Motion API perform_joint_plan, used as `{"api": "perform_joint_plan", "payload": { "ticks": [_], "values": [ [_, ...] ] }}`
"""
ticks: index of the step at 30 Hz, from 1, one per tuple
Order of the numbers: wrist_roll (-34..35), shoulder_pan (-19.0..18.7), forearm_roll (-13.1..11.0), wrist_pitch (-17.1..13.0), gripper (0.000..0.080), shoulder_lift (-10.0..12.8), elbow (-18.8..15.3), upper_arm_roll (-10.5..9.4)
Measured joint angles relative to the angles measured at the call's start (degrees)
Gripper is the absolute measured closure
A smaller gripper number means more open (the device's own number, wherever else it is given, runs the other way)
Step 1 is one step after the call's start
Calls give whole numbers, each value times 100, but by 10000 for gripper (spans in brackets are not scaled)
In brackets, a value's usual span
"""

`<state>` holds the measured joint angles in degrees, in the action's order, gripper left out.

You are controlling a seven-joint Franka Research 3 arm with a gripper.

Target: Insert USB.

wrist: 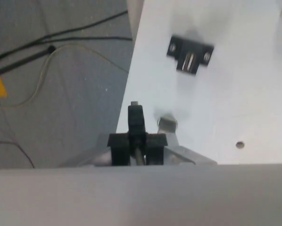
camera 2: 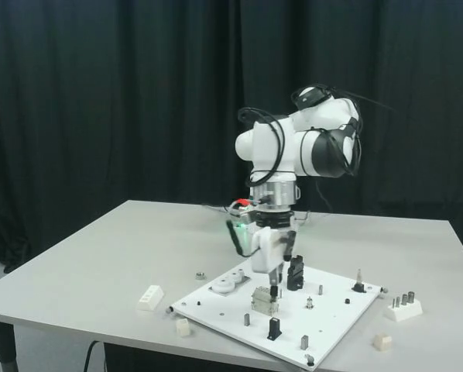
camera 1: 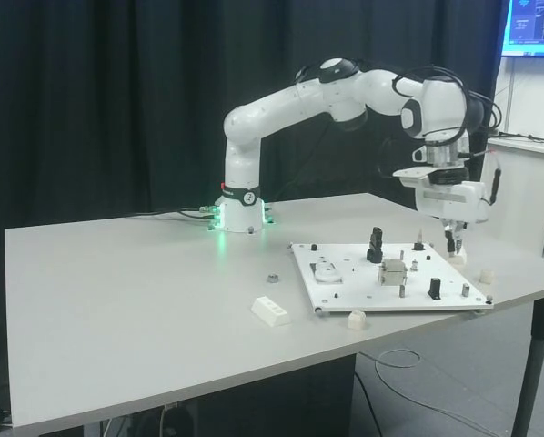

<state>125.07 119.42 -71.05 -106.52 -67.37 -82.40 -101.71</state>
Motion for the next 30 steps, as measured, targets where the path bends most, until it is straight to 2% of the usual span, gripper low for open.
{"api": "perform_joint_plan", "payload": {
  "ticks": [4,11,23,30],
  "values": [
    [82,80,-3,242,738,-44,30,100],
    [305,154,-12,481,738,-62,32,166],
    [650,221,-67,754,738,-156,30,269],
    [691,248,-176,844,738,-197,24,298]
  ]
}}
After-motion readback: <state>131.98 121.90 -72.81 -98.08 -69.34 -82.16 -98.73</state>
